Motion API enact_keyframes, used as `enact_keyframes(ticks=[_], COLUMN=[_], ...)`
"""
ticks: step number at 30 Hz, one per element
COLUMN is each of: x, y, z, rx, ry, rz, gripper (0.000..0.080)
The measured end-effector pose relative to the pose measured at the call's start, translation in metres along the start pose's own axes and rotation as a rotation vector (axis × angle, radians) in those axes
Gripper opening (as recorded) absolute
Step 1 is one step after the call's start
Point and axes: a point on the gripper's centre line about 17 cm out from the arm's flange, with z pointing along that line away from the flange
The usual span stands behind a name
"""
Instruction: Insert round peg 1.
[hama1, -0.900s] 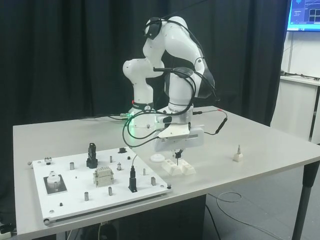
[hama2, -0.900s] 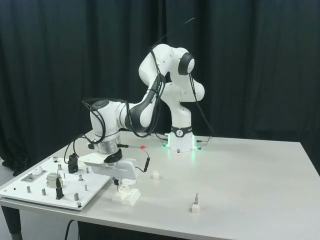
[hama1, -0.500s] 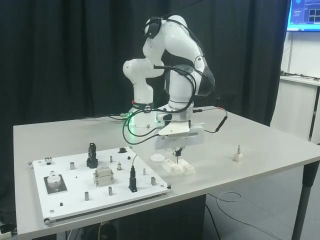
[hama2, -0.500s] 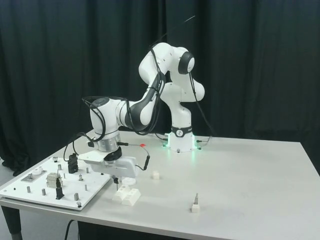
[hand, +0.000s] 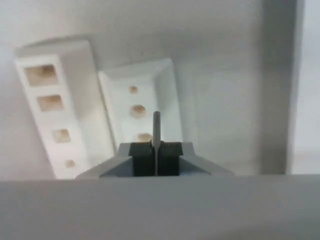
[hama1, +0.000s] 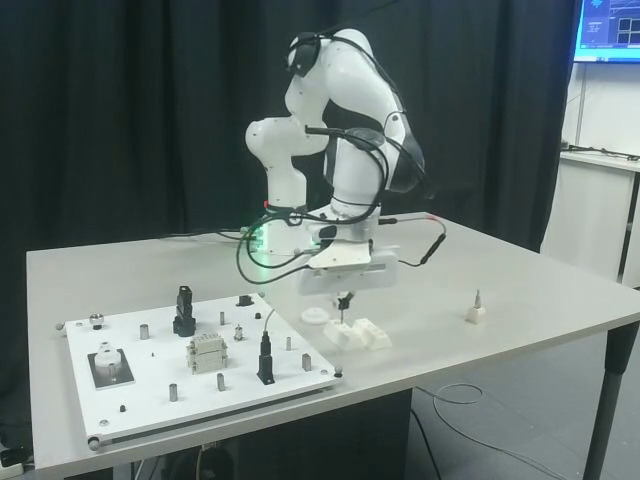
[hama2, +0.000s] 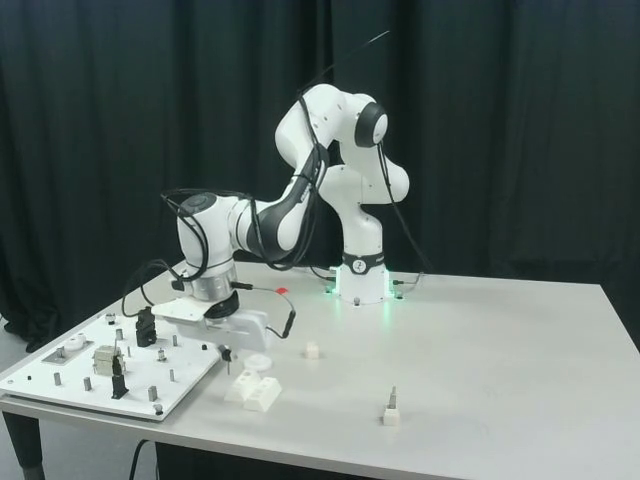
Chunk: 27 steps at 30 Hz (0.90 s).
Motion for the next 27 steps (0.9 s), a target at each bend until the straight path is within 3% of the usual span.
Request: enact_keyframes(ticks=[13,27], x=[-0.035,-0.049], y=[0.047,0.103], z=[0.005,0.018], rx=[-0.033,-0.043], ry=[-0.044,0.009], rz=[-0.046,-0.087], gripper=[0.0027,0.0027])
